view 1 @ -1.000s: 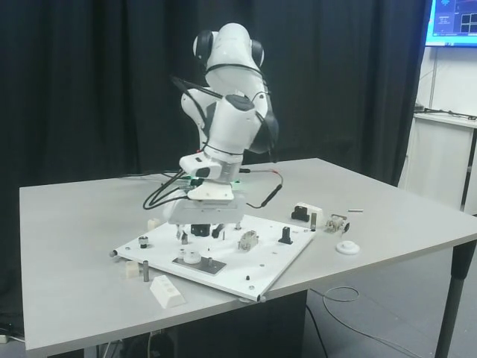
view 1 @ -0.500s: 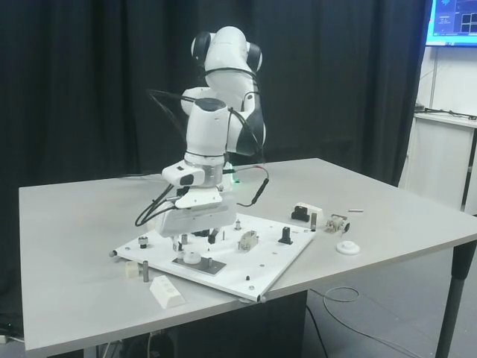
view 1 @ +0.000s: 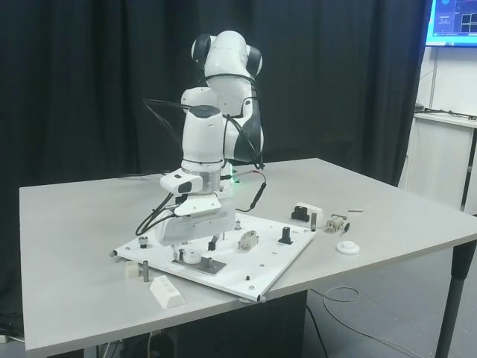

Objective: Remove medium gear.

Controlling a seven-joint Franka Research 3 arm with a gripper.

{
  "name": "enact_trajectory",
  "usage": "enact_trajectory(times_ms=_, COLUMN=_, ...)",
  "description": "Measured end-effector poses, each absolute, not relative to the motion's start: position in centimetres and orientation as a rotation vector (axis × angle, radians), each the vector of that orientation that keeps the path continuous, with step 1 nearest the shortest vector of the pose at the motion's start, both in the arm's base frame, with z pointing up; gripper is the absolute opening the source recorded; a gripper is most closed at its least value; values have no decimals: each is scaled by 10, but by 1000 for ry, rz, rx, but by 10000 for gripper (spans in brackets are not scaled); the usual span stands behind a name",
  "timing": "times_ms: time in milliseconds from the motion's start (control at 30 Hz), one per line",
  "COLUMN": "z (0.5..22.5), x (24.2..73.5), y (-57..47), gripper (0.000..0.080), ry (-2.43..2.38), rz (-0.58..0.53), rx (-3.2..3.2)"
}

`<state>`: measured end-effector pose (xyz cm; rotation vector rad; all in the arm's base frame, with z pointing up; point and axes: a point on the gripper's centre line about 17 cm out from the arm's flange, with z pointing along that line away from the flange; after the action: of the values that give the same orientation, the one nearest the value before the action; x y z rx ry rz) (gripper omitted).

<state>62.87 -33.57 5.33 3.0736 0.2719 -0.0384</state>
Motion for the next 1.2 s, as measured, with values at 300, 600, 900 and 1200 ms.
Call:
enact_trajectory(times_ms=300, z=50, x=625, y=-340, gripper=800, ry=271, rz=-49, rx=3071)
enact_trajectory(times_ms=600, z=49, x=624, y=-340, gripper=800, ry=271, rz=-52, rx=3072)
enact_trajectory(times_ms=900, z=46, x=622, y=-339, gripper=522, ry=277, rz=-59, rx=3082)
enact_trajectory(times_ms=1200, z=45, x=621, y=-338, gripper=283, ry=281, rz=-59, rx=3090)
